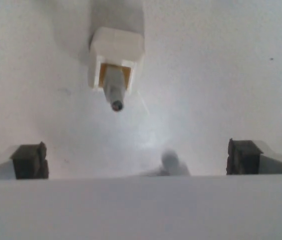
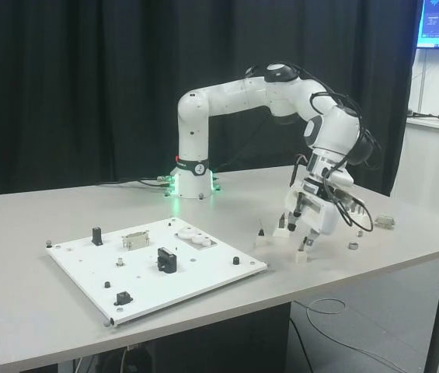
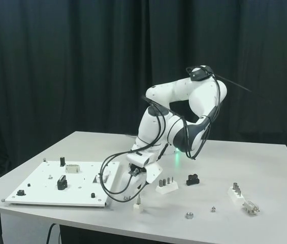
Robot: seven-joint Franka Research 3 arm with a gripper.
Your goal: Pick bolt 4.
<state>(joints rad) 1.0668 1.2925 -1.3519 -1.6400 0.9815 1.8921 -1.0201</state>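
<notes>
**Bolt 4 stands in its holder below the open gripper**

Bolt 4 (image 1: 114, 90), a short grey metal bolt, stands upright in a small white square block holder (image 1: 117, 50) on the grey table (image 1: 220, 75) in the wrist view. The gripper (image 1: 137, 159) hangs above the table with its two black fingertip pads (image 1: 30, 161) spread wide apart and nothing between them. The bolt and its holder lie ahead of the fingertips, clear of both pads, nearer to one pad than to the other. A soft shadow falls on the table between the pads.

In the first room view, the white robot arm (image 2: 235, 93) reaches from its base at the back of the table out and down toward the front edge. Its gripper (image 2: 300, 230) points down, just above the small white holder (image 2: 302, 257) with the bolt (image 2: 302, 247), without touching them. A second white block holding thin pins (image 2: 263, 237) sits near it. A white flat assembly board (image 2: 157, 264) with black fittings lies well apart on the table. A small grey ring-shaped nut (image 2: 353, 245) rests on the far side of the gripper from the board.

In the second room view, the gripper (image 3: 136, 189) hovers right over the small white holder (image 3: 138, 207) near the table's front edge. A white block of upright grey bolts (image 3: 166, 186) sits just beside it, and a black clip-shaped part (image 3: 193, 179) lies near that block. The white board (image 3: 57, 195) lies to one side.
</notes>
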